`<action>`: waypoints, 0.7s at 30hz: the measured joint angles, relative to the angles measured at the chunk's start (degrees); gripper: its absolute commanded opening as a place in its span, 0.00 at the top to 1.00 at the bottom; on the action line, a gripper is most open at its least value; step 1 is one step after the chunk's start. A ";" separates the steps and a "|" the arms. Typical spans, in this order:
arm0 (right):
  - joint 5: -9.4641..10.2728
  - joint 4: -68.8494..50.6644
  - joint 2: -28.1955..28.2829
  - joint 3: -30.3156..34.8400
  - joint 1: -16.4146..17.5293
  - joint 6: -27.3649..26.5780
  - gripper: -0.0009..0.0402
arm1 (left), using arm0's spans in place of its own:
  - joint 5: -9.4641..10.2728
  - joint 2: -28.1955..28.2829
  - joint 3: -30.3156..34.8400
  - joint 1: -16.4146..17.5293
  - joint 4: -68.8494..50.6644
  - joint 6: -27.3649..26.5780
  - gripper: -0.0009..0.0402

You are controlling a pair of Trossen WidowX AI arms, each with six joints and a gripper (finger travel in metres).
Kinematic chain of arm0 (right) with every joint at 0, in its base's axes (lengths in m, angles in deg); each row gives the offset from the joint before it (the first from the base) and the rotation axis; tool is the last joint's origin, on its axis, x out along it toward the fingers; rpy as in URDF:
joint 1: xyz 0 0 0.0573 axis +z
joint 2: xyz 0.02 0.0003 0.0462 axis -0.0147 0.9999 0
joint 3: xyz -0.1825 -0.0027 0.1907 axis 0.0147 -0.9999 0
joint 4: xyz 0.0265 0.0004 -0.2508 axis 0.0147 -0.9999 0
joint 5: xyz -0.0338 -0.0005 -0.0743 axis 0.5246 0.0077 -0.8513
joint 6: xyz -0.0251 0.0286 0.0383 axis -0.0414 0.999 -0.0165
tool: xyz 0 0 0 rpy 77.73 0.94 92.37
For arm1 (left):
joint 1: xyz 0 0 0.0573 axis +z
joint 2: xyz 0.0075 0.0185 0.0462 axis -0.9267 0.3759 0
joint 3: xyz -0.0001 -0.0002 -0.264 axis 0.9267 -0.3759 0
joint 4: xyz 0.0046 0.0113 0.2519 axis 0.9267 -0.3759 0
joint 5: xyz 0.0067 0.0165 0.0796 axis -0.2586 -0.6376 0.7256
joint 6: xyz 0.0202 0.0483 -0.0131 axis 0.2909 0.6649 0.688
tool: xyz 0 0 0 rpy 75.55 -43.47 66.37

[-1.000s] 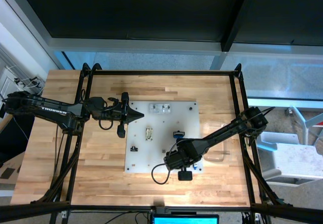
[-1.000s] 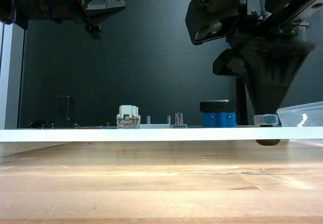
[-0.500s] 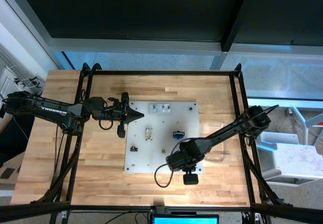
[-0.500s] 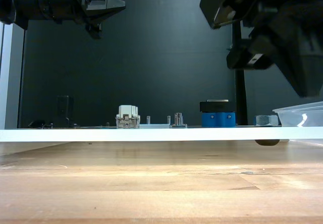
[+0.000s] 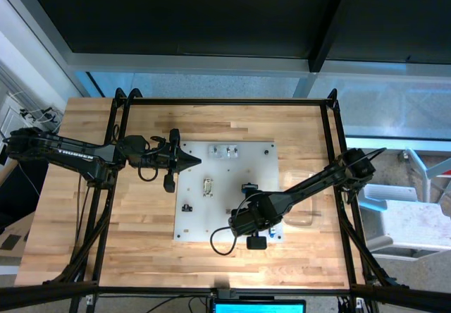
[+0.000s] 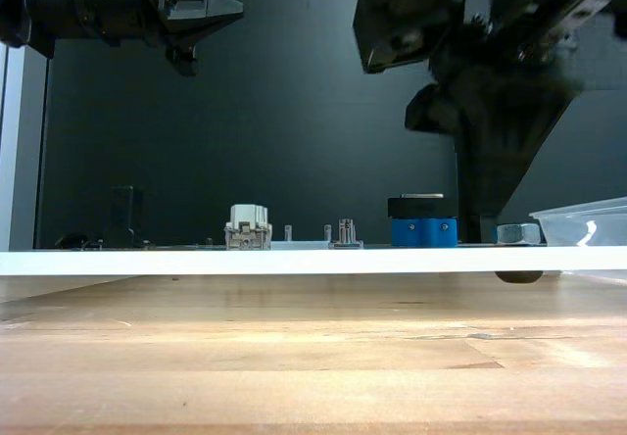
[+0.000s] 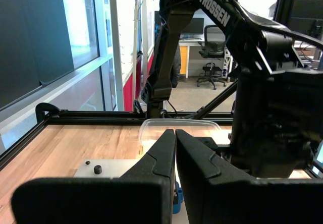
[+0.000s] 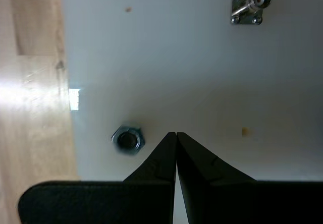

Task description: Pick the M12 fastener and fasten on the M12 threads

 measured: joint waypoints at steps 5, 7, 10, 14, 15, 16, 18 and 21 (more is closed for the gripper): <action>1.36 1.99 0.61 -0.24 0.13 -0.07 0.98 | -0.02 0.00 0.00 0.00 0.00 0.02 0.98; 1.55 2.29 0.61 -0.48 0.09 -0.07 0.98 | 0.00 0.00 0.02 0.00 0.00 0.00 0.98; 1.70 2.03 0.61 -0.55 0.04 -0.07 0.98 | -0.02 0.00 0.02 0.00 -0.02 0.02 0.98; 6.43 0.31 0.61 -0.57 0.07 -0.07 0.98 | 0.00 0.00 0.00 0.00 -0.04 0.02 0.98; 8.79 -0.33 0.59 -0.59 -0.07 -0.02 0.98 | 0.00 0.00 0.02 0.00 -0.02 0.02 0.98; 10.67 -0.57 0.57 -0.61 -0.11 -0.04 0.98 | -0.02 0.00 0.00 0.00 0.00 0.02 0.98; 12.46 -1.75 0.20 -0.61 0.20 -0.02 0.98 | -0.02 0.00 0.00 0.00 -0.02 0.02 0.98; 12.70 -4.07 -0.98 -0.61 0.37 -0.07 0.98 | 0.00 0.00 0.00 0.00 0.00 0.00 0.98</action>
